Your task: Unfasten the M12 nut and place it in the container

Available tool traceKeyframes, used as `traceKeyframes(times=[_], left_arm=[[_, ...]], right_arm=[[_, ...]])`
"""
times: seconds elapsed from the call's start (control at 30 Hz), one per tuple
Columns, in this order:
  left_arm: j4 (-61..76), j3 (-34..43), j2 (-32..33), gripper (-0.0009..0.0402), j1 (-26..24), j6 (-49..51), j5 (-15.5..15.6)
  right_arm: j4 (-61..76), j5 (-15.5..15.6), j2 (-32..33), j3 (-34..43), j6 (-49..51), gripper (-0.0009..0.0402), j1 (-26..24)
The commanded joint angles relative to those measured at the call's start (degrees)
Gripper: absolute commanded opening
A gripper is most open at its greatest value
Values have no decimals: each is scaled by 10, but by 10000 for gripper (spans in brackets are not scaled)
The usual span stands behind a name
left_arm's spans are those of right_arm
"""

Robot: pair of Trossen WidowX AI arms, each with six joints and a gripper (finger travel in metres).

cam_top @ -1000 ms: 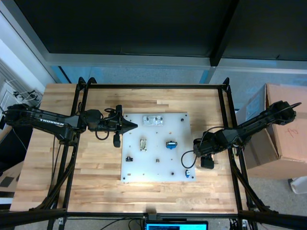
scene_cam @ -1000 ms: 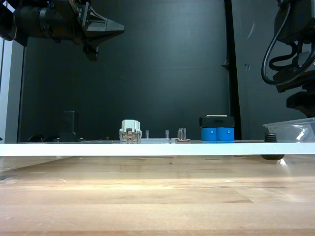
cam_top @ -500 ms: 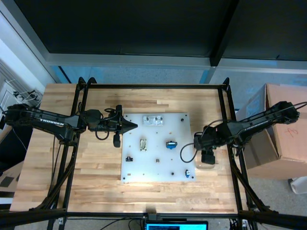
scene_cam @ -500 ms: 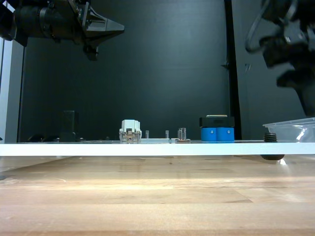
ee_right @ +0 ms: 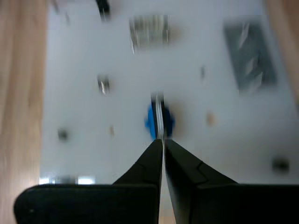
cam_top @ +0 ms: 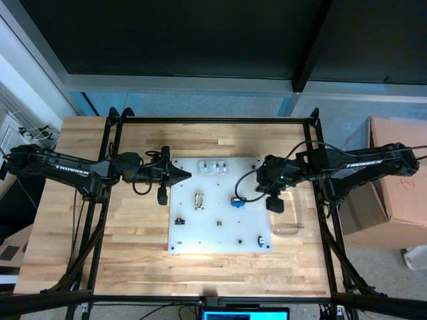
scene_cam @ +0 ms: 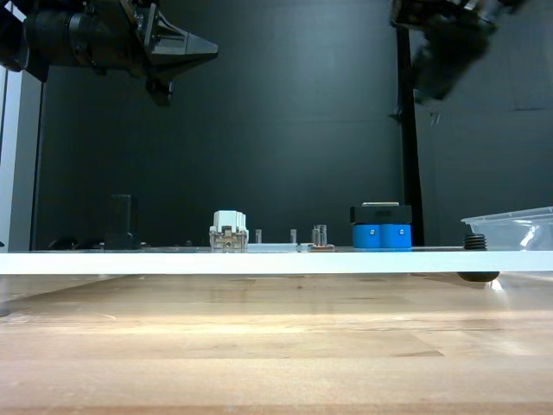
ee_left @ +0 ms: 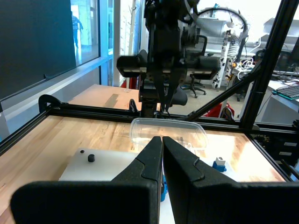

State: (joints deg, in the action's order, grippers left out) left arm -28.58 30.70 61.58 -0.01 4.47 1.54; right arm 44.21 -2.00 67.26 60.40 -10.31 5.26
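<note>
While the left claw [cam_top: 187, 175] hangs pinched closed above the white board's [cam_top: 200, 230] left edge, the right claw [ee_right: 162, 141], tips pressed together with nothing showing between them, hovers high over the board's right edge. Near the board's near right corner, the black stud [scene_cam: 473, 243] shows bare ribs. I cannot tell where the M12 nut lies.

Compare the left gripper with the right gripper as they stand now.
The left gripper lies level at the board's far left edge; the right gripper points down near the board's right edge. The left gripper faces the clear container; the right gripper faces a blue part. Both are shut and empty. The stud shows bare ribs; where the nut is I cannot tell.
</note>
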Motion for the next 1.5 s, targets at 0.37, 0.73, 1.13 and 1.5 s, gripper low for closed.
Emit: traceKeyframes(times=[0.37,0.73,1.13,1.5], left_arm=[[0,0,0,0,0,0,0],[0,0,0,0,0,0,0],[0,0,0,0,0,0,0],[0,0,0,0,0,0,0]], right_arm=[[-462,1,2,-112,67,0,-28],[-733,49,-14,-226,58,0,-54],[-750,26,-42,-284,45,0,-69],[-746,21,-42,-292,43,0,-68]])
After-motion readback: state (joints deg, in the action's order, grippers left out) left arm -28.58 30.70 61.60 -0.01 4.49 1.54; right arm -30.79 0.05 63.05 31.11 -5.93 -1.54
